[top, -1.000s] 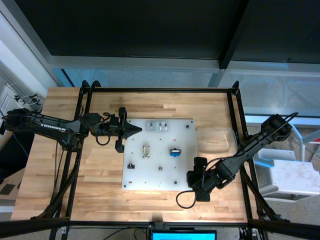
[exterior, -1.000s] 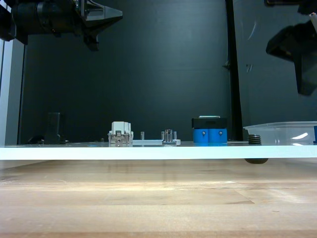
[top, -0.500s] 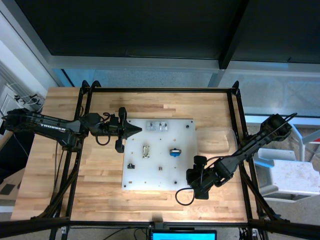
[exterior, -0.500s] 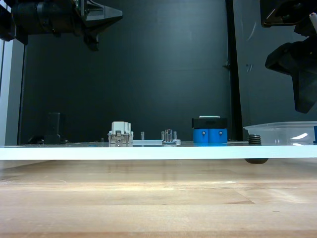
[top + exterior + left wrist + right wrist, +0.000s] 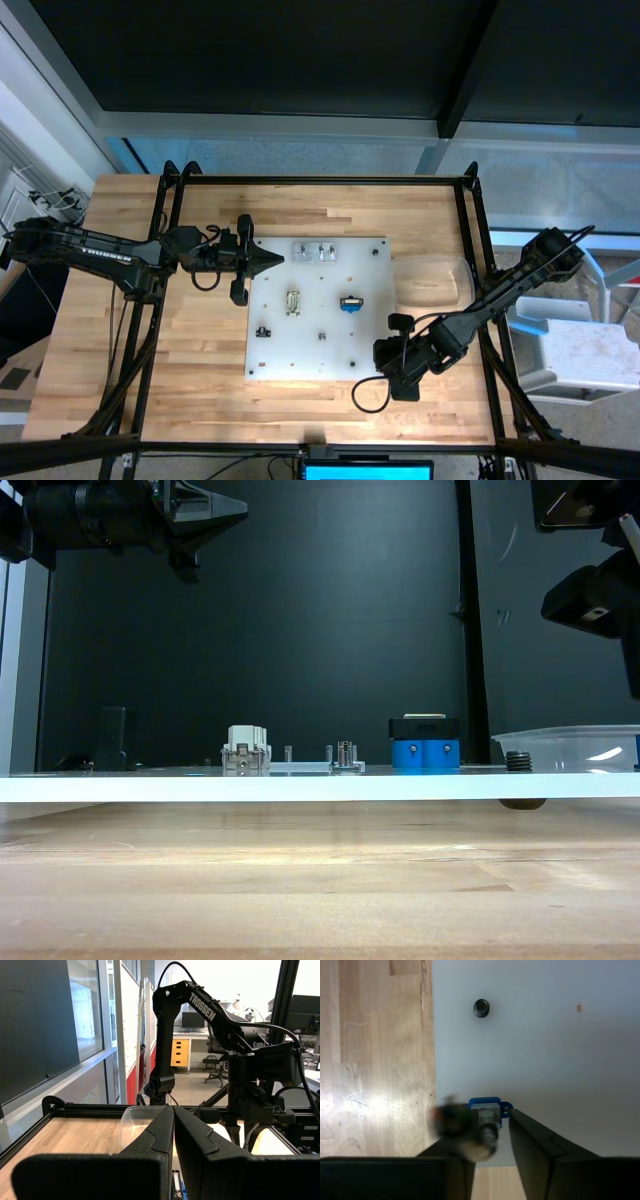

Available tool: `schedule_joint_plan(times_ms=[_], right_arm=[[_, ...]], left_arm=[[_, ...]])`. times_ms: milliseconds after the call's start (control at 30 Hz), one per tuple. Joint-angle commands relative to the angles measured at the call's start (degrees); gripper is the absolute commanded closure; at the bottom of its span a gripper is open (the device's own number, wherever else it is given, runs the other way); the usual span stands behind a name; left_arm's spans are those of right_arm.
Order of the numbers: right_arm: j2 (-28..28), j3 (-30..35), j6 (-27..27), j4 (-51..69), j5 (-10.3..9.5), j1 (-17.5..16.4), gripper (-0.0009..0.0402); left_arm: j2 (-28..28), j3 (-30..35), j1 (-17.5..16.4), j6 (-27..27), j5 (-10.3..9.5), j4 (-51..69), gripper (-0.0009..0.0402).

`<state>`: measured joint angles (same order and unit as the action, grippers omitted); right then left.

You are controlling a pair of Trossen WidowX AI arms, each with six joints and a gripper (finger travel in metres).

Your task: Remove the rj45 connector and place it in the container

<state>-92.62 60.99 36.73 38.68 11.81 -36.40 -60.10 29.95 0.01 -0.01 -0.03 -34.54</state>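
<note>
High view: the left gripper [image 5: 268, 258], pinched shut, hangs far from the right gripper [image 5: 393, 372]; right wrist view: the latter's narrowly parted fingers [image 5: 540, 1150] straddle the rj45 connector [image 5: 470, 1130] against the blue socket piece [image 5: 487, 1104], so an off-centre squeeze risks it slipping short of the container [image 5: 432, 280].

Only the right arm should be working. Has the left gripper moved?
No. The left gripper stays over the white board's far-left corner; the right gripper is at its near-right corner.
</note>
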Motion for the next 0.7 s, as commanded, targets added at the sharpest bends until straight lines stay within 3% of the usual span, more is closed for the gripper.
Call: schedule_joint_plan(times_ms=[33, 133, 700], right_arm=[[0.0, 0.0, 0.1, -0.1, 0.52, 0.0, 0.0371], [0.0, 0.0, 0.1, -0.4, 0.48, 0.0, 0.0396], [0.4, 2.4, 0.0, 1.1, 0.17, -0.1, 0.0393]], left_arm=[[0.0, 0.0, 0.0, 0.0, 0.0, 0.0, 0.0393], [0.0, 0.0, 0.0, 0.0, 0.0, 0.0, 0.0393], [0.0, 0.0, 0.0, 0.0, 0.0, 0.0, 0.0393]])
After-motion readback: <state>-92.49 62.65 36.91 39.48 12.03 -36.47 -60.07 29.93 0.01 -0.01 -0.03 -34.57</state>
